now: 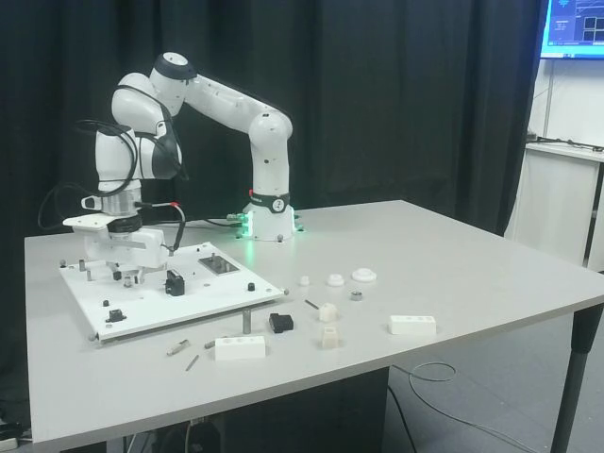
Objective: Remove BNC.
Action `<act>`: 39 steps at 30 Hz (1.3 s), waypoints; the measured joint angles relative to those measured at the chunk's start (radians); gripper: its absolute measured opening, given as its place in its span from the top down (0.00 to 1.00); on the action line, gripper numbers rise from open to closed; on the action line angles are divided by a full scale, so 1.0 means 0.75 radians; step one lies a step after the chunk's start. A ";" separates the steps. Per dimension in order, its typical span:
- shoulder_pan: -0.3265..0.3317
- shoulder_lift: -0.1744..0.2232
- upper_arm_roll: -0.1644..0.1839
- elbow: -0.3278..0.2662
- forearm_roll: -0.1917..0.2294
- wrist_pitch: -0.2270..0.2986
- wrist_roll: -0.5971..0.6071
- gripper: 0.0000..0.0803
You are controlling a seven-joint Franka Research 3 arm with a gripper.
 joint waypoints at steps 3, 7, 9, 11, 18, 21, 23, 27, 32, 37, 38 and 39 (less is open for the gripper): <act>-0.001 0.000 0.000 0.000 0.000 0.000 0.000 0.32; -0.002 0.000 0.000 0.000 0.000 0.001 0.000 0.52; -0.001 0.000 0.000 -0.001 0.001 0.003 0.000 0.52; -0.001 0.000 0.001 -0.006 0.001 0.009 0.000 0.77; -0.002 0.000 0.001 -0.007 0.000 0.010 0.000 0.84; -0.001 0.000 0.001 -0.007 0.000 0.010 -0.003 0.84; -0.001 0.000 0.001 -0.007 -0.001 0.010 -0.021 0.84; -0.001 0.000 0.001 -0.007 -0.003 0.010 -0.084 0.84; -0.002 0.000 0.001 -0.008 -0.005 0.010 -0.168 0.84; -0.002 0.001 0.001 -0.008 -0.006 0.010 -0.275 0.85; -0.002 0.001 0.001 -0.008 -0.006 0.010 -0.302 0.85; -0.002 0.001 0.001 -0.008 -0.006 0.010 -0.329 0.85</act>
